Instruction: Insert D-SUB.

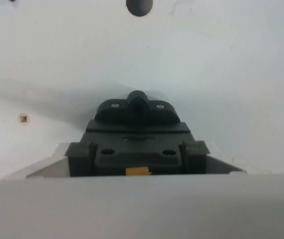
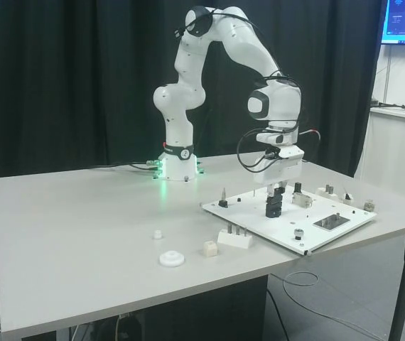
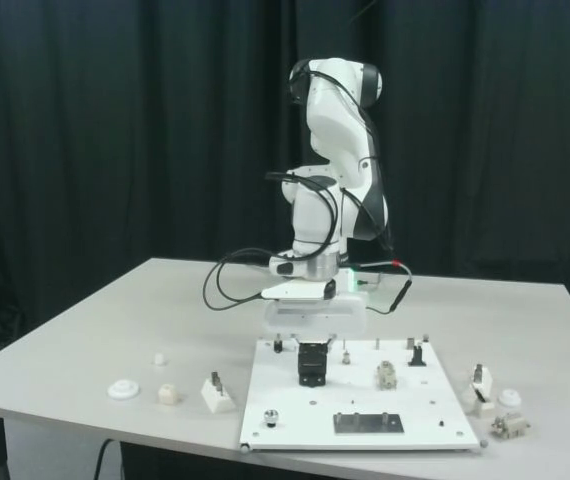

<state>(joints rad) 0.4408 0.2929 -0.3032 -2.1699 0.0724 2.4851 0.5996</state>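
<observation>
Black plug (image 2: 272,207) clamped in my hand (image 2: 273,193), standing mid-board (image 2: 259,226) near the worktop's (image 2: 82,227) front right corner. I judge insertion is underway; next, a straight push down.

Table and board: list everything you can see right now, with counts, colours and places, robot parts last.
Table: one, grey, carrying everything.
Board: one, white, at the table's front edge below the arm.
D-SUB connector: one, black, between the fingertips, standing on the board.
Metal plate: one, grey, near the board's front edge.
Small fixtures: several, on the board's far side, too small to identify.
Block with pins: one, white, on the table beside the board.
Round disc: one, white, further out on the table.
Arm: one, white, bolted at the back.
Gripper: one, pointing straight down onto the connector.
</observation>
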